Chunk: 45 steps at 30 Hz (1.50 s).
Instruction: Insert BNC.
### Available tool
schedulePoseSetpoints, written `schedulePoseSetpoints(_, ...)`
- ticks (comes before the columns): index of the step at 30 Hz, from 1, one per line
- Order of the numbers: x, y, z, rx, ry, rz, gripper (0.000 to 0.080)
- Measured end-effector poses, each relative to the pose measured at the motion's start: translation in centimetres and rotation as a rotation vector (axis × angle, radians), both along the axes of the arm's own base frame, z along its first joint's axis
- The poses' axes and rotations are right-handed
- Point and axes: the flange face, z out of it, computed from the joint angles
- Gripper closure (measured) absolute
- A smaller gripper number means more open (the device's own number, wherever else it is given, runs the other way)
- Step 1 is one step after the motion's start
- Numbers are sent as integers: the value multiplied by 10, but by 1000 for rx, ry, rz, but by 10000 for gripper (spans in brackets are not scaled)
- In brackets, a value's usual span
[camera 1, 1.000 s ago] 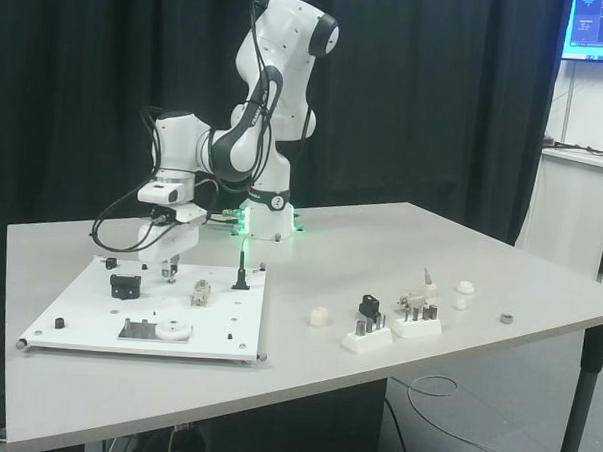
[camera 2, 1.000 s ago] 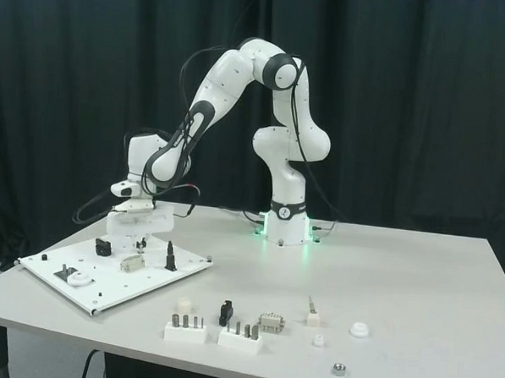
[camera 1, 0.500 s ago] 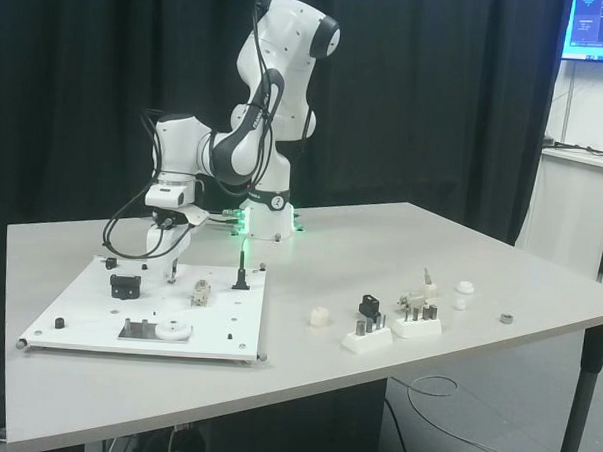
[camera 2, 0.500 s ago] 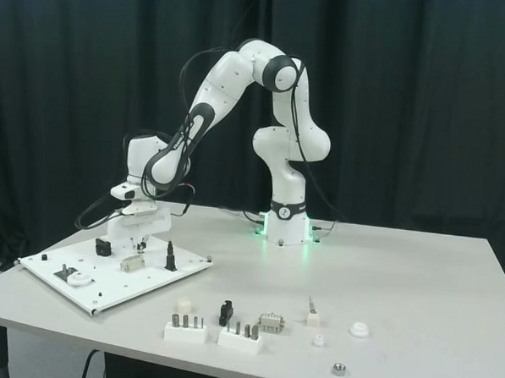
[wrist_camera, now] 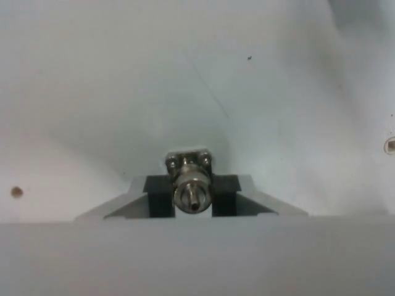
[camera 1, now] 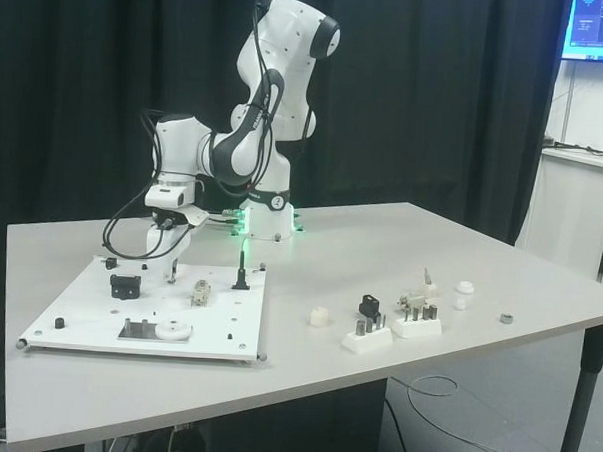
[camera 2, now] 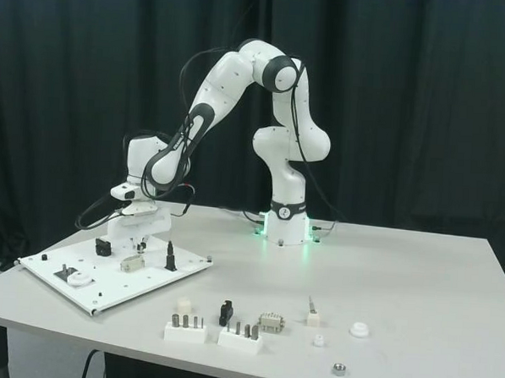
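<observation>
Gripper [camera 1: 171,270] pinching the BNC connector [wrist_camera: 191,185] between black pads just above the white board [camera 1: 98,312]; best lowered dead straight, barrel centred, no side push.

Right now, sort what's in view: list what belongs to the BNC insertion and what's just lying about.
Belongs to the job:
pincer
BNC connector
white board

Lying about:
two white pin blocks
white cube
white cap
small nut
</observation>
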Motion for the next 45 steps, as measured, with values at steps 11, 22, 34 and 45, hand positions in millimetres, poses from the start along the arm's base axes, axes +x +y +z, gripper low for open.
schedulePoseSetpoints(11,0,0,-1,1,-3,-10,679)
schedulePoseSetpoints(22,-1,-1,-1,12,-12,-116,679)
schedulePoseSetpoints(34,-3,-2,0,40,-23,-366,679)
schedulePoseSetpoints(45,-3,-3,0,64,-28,-596,679)
